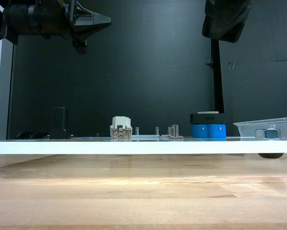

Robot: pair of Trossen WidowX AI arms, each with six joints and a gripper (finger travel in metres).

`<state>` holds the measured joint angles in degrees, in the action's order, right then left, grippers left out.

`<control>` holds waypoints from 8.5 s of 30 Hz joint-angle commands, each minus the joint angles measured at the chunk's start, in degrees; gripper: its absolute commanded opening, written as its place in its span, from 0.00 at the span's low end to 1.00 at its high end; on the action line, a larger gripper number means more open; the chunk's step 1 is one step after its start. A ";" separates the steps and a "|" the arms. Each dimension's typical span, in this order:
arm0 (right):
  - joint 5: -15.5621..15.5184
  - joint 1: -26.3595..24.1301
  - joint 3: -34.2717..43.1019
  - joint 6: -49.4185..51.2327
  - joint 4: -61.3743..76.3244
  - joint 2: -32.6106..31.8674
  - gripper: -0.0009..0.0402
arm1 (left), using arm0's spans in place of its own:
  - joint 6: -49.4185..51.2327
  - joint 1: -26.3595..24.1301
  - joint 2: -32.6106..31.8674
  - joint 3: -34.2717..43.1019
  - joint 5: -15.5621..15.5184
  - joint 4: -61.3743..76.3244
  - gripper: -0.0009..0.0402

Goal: Unfasten the M12 nut and place it in the container

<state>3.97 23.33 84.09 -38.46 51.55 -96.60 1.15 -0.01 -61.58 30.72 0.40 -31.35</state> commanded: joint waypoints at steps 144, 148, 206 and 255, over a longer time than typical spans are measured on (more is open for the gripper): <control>-3.91 4.68 5.99 26.34 9.09 -13.16 0.43 | -0.02 0.00 -0.02 0.00 0.02 -0.02 0.02; -4.00 5.16 5.49 15.21 9.38 -10.86 0.29 | -0.02 0.00 -0.02 0.00 0.02 -0.02 0.02; 9.73 6.21 -8.17 7.34 0.55 -9.57 0.02 | -0.02 0.00 -0.02 0.00 0.00 -0.02 0.02; 6.51 5.16 -3.91 6.32 3.67 -11.82 0.02 | -0.02 0.00 -0.02 0.00 0.02 -0.02 0.02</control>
<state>11.33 28.34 80.07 -31.73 55.18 -108.88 1.15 -0.01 -61.58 30.72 0.40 -31.35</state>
